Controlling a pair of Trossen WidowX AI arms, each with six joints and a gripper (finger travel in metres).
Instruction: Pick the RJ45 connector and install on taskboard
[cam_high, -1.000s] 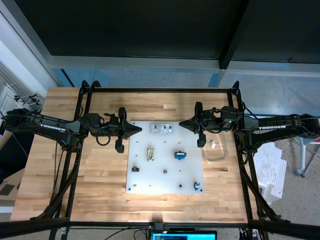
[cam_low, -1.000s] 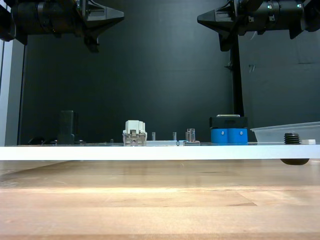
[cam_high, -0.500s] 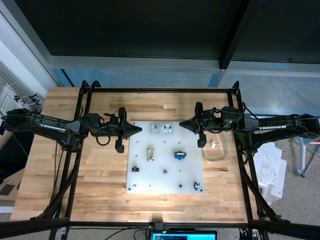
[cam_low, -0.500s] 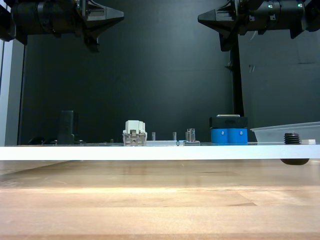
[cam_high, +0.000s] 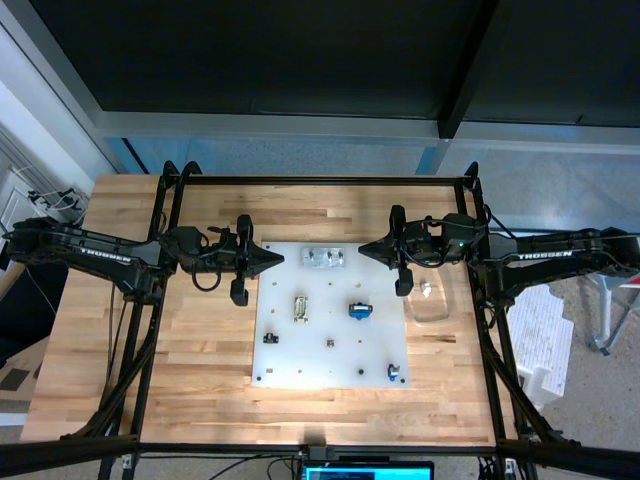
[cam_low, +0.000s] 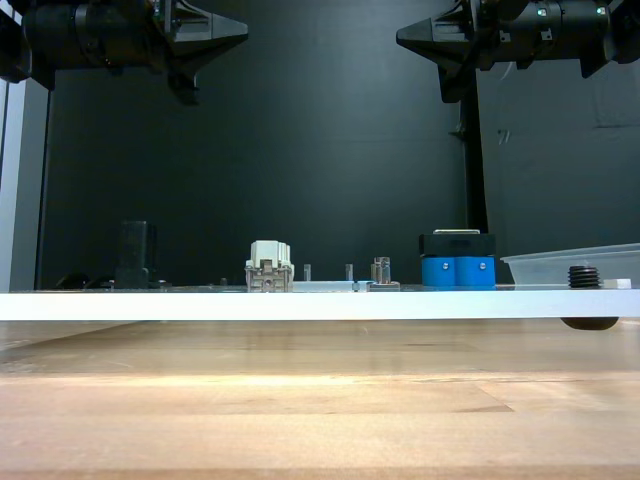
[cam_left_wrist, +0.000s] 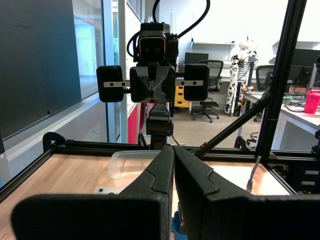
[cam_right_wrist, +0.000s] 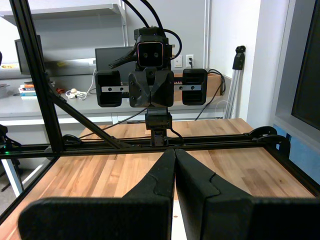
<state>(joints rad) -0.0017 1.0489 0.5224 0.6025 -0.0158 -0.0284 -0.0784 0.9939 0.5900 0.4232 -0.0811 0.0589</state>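
My left gripper (cam_high: 280, 259) hangs high over the white board's (cam_high: 300, 372) far left edge, shut and empty, its fingers pressed together in the left wrist view (cam_left_wrist: 173, 149). Opposite it, my right gripper (cam_high: 361, 247) hangs high over the board's far right edge, also shut and empty (cam_right_wrist: 175, 150). The blue jack (cam_high: 396, 374) sits at the board's near right corner, and a darker grey piece seems to cover its top, which looks like the connector seated there. The clear tray (cam_high: 440, 312) holds a pale white block (cam_high: 426, 290) with nothing dark on it.
On the board stand a blue block (cam_high: 358, 310), a beige-grey fitting (cam_high: 300, 307), a clear part (cam_high: 325, 258) and small black parts (cam_high: 270, 338). A black frame (cam_high: 320, 181) rings the wooden table. In the low view both grippers (cam_low: 245, 38) (cam_low: 398, 40) hang far above the board.
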